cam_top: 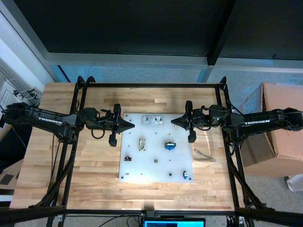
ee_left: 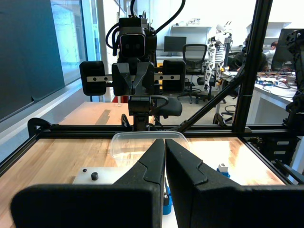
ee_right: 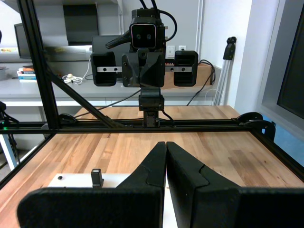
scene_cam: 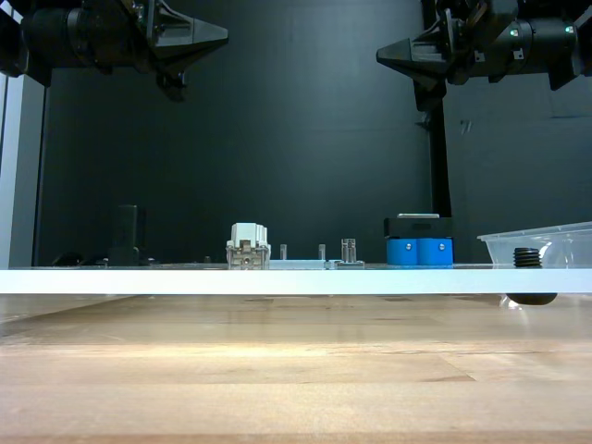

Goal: Remove the RJ45 connector from the taskboard and place in the container

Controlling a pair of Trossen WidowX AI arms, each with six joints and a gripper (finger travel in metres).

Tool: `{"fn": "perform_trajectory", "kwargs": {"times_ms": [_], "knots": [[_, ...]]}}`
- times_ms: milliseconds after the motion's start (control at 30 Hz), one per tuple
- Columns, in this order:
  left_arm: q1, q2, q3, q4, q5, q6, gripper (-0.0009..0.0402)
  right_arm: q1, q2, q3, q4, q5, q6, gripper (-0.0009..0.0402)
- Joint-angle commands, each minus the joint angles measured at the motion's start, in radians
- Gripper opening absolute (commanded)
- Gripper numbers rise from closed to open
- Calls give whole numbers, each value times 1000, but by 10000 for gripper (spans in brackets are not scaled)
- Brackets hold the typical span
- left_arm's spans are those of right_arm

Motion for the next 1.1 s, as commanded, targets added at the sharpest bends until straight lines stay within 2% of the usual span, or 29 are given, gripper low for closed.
{"fn": "perform_trajectory", "kwargs": {"times_ms": [33, 1100], "knots": [[0, 0, 0, 0, 0, 0, 0, 0, 0, 0, 1, 1, -2, 0], [0, 0, 0, 0, 0, 0, 0, 0, 0, 0, -26, 1, -2, 0]]}}
